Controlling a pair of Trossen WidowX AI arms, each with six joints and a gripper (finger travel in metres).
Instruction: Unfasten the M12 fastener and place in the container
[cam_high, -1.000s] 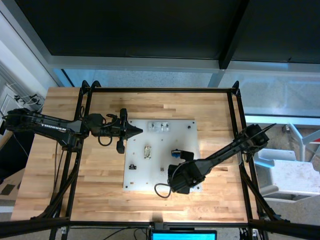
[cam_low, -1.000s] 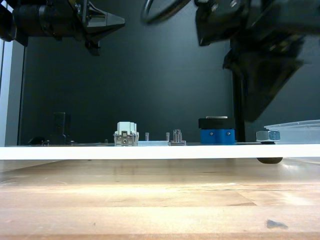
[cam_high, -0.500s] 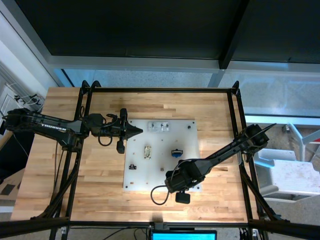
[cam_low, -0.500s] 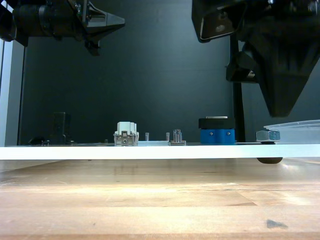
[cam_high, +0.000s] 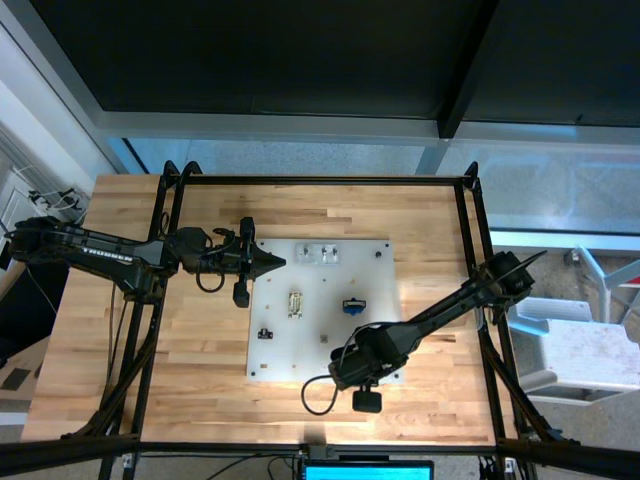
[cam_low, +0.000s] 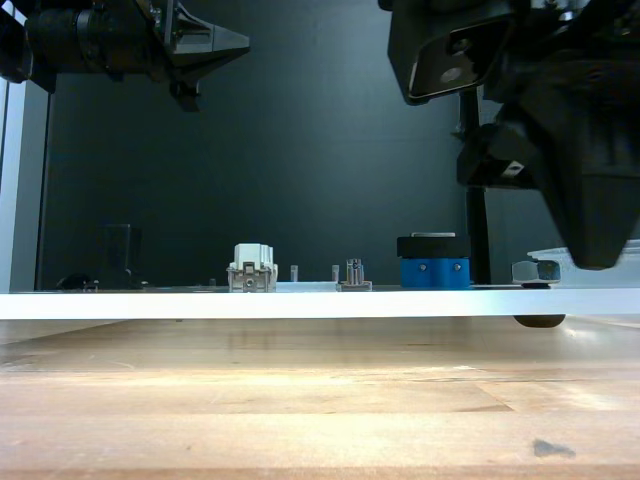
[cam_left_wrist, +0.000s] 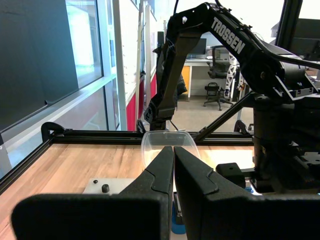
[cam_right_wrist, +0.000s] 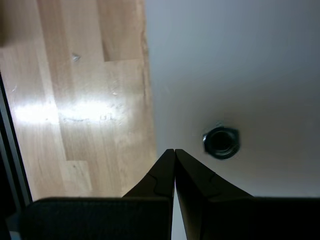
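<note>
The small silver M12 nut (cam_right_wrist: 221, 142) lies on the white board (cam_right_wrist: 240, 60) with a dark centre, just beside my right gripper (cam_right_wrist: 174, 151), which is shut with nothing between its fingers. In the low view the nut (cam_low: 535, 270) sits low at the board's near right edge, on its stud, with no ribs showing. My right gripper (cam_low: 598, 262) hangs point-down close to it, covering most of the clear container (cam_low: 545, 252). From above, the right gripper (cam_high: 368, 374) hides the nut. My left gripper (cam_high: 275, 262) is shut and hovers at the board's far left edge.
On the board stand a blue block (cam_low: 433, 270), a pale connector (cam_low: 251, 272) and a small silver post (cam_low: 353, 273). The black frame (cam_high: 470, 200) borders the table. Bare wood (cam_right_wrist: 75, 100) lies beside the board's edge.
My right gripper has swung toward the table's near edge and come lower, now in front of the container in the low view. The nut and the left arm have not moved.
</note>
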